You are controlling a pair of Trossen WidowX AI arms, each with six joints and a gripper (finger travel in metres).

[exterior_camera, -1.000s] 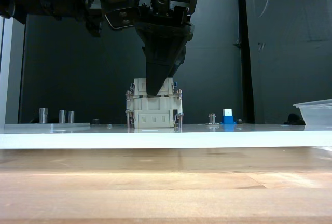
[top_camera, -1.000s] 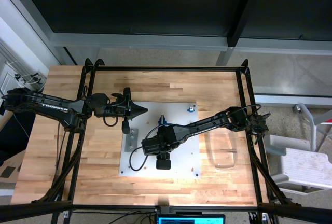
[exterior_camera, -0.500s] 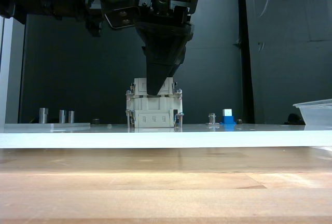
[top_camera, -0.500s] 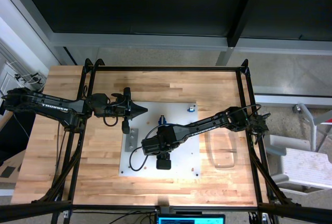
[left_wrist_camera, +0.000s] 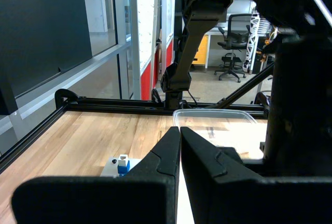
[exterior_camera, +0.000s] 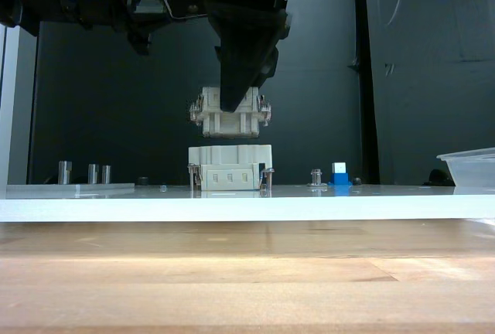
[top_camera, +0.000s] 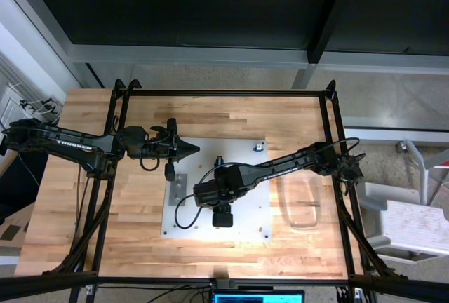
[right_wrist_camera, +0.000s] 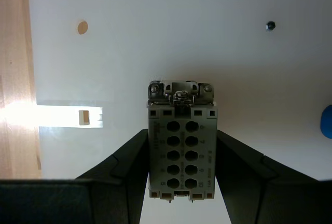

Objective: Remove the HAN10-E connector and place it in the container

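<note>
The HAN10-E connector [exterior_camera: 230,111] hangs in the air above the white board [top_camera: 245,159], clear of the pale beige base [exterior_camera: 230,168] that stands on the board directly below it; a gap of dark background shows between the two in the low view. The connector is level, with small metal screws at both ends. The right wrist view looks at its face [right_wrist_camera: 181,141]: two rows of five pin holes and a metal clamp at one end, with the board's white surface behind it.

The right hand [exterior_camera: 231,104] is clamped on the connector, its two dark fingers [right_wrist_camera: 129,156] pressing the long sides, and it points straight down at the board. From above, this hand [top_camera: 212,193] sits over the board's middle and hides the connector.

The container [top_camera: 302,226] rests on the desk [top_camera: 140,247] just off the board's edge on the right arm's side, well apart from the connector; the low view shows its rim [exterior_camera: 468,156] past that end of the board.

A small blue piece [exterior_camera: 339,173] stands near the board's far corner on the container's side. Short metal posts [exterior_camera: 65,172] stand at the board's other end.

The left hand [top_camera: 191,149] hovers over the board's far edge on the left arm's side, fingers pressed together with nothing between them [left_wrist_camera: 179,130].
</note>
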